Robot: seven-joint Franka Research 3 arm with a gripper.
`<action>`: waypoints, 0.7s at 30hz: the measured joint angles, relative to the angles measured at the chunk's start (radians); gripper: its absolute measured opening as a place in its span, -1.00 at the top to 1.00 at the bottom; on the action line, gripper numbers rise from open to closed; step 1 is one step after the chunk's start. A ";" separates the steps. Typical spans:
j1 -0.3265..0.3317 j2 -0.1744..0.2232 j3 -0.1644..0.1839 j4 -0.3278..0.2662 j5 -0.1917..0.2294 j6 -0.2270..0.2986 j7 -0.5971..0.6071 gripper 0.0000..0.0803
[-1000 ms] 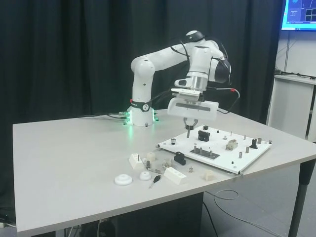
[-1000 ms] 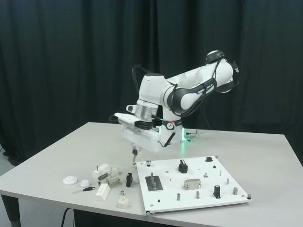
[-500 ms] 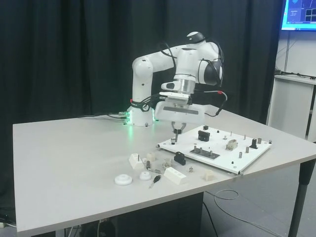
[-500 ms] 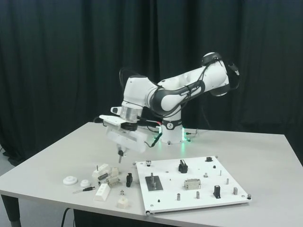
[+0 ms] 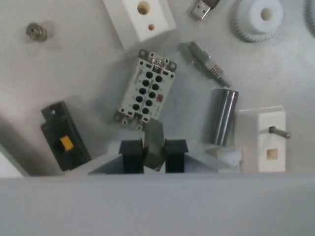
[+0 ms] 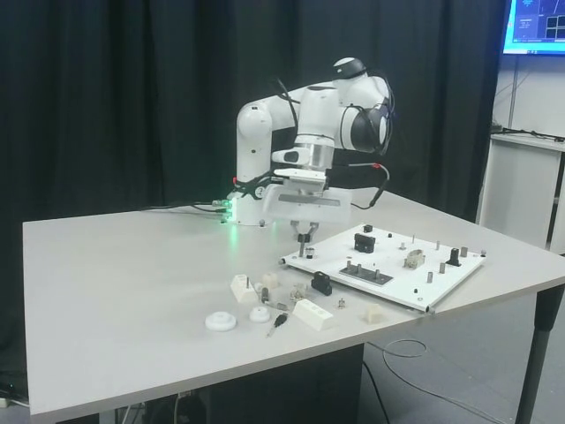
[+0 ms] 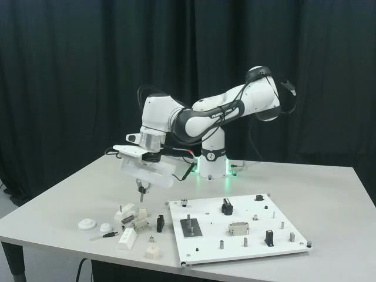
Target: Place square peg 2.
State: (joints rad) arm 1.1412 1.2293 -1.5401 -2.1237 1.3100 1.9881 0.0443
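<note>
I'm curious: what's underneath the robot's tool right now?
Under the tool, which grips a grey peg, lies a white connector with black holes, on the grey table. The peg hides the connector's nearest edge.

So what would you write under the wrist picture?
Gripper shut on a square peg, hanging over loose parts: a multi-pin connector, metal cylinder and white blocks.

A white gear (image 5: 259, 18) lies near a multi-pin connector (image 5: 146, 91) (loose parts nearby).
</note>
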 joint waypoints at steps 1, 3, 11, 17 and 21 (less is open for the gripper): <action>-0.002 0.001 0.000 0.000 0.000 -0.003 -0.015 0.77; -0.007 0.003 0.000 0.000 0.000 -0.012 -0.042 0.77; -0.029 0.026 0.002 0.000 0.000 -0.043 -0.088 0.77; -0.045 0.035 0.013 0.000 0.003 -0.052 -0.106 0.77; -0.057 0.035 0.028 0.000 0.023 -0.052 -0.115 0.77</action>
State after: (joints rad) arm 1.0838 1.2645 -1.5120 -2.1232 1.3329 1.9363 -0.0702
